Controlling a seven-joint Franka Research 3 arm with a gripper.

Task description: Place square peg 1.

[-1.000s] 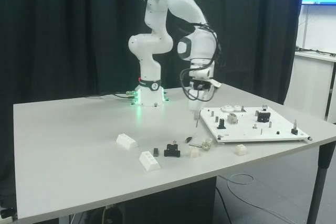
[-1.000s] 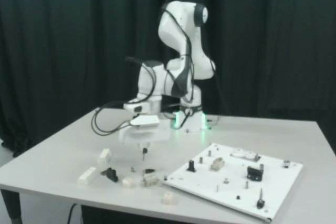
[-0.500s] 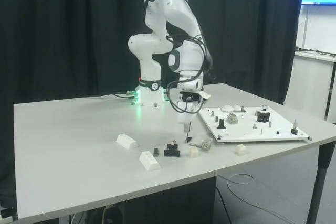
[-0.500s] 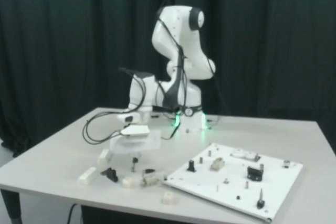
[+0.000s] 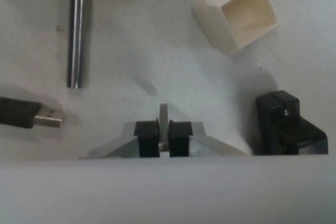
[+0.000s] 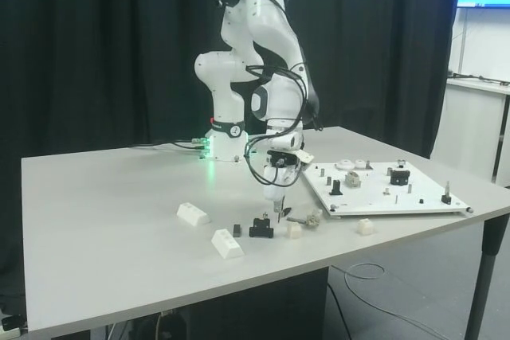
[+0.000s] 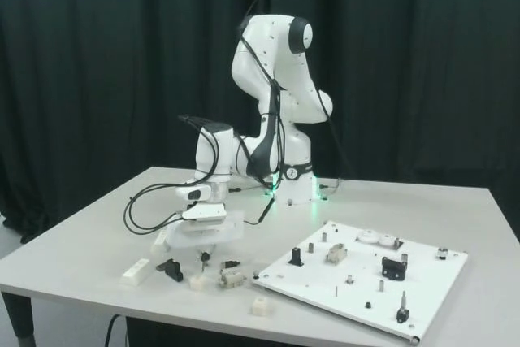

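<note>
On the grey table (image 6: 111,197), the jaws of the gripper (image 5: 163,139) are closed on a thin square peg (image 5: 163,121), held upright low over the loose parts. A metal rod (image 5: 79,32) lies at ten o'clock, a hollow white block (image 5: 236,11) at one o'clock, a black clip (image 5: 286,124) at three o'clock.

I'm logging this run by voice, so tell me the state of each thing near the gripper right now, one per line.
gripper: shut on a thin peg, low over the table.
thin peg: upright, pinched between the fingers.
metal rod: lying flat on the table, loose.
USB plug: lying flat, unplugged.
white cap: lying on the table, hollow side showing.
black clip: standing on the table, untouched.
</note>
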